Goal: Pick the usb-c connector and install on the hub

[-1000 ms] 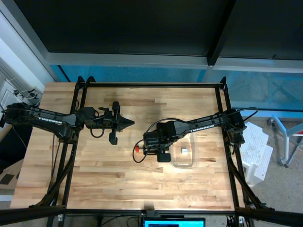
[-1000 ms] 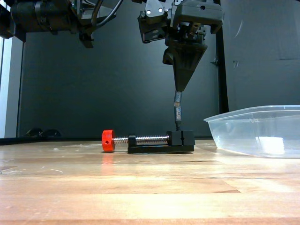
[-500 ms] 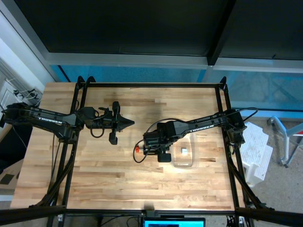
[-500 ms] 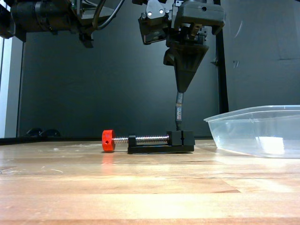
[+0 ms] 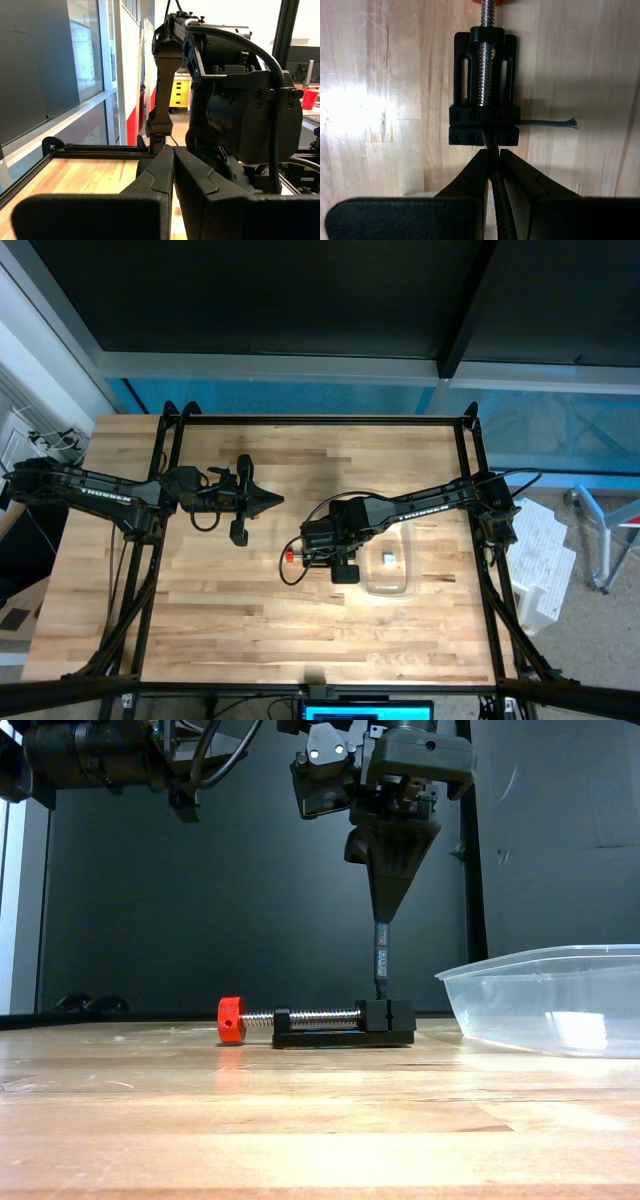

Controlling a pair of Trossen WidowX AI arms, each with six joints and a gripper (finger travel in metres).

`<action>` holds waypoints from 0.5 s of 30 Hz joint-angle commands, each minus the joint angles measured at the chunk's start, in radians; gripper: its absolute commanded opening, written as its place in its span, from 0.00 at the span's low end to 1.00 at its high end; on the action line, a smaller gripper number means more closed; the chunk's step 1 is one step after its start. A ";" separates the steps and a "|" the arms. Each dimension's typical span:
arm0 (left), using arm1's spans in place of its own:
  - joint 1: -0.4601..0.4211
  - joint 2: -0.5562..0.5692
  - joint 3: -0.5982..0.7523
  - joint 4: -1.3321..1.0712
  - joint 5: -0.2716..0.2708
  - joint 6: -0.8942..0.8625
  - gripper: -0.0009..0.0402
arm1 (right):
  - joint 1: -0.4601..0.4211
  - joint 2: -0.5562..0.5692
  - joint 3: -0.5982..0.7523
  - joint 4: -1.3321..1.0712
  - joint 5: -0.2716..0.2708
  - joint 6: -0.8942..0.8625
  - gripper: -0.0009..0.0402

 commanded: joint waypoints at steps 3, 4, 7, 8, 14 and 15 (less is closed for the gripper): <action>0.000 0.000 0.000 0.000 0.000 0.000 0.02 | 0.000 -0.010 -0.004 -0.006 0.001 0.003 0.02; 0.000 0.000 0.000 0.000 0.000 0.000 0.02 | 0.000 -0.013 -0.004 -0.008 0.001 0.003 0.03; 0.000 0.000 0.000 0.000 0.000 0.000 0.02 | 0.000 -0.030 -0.004 -0.011 0.000 0.002 0.09; 0.000 0.000 0.000 0.000 0.000 0.000 0.02 | 0.000 -0.037 -0.004 -0.011 0.000 0.002 0.13; 0.000 0.000 0.000 0.000 0.000 0.000 0.02 | 0.000 -0.090 -0.004 0.002 0.000 0.003 0.36; 0.000 0.000 0.000 0.000 0.000 0.000 0.02 | 0.001 -0.101 -0.004 0.003 0.000 0.003 0.40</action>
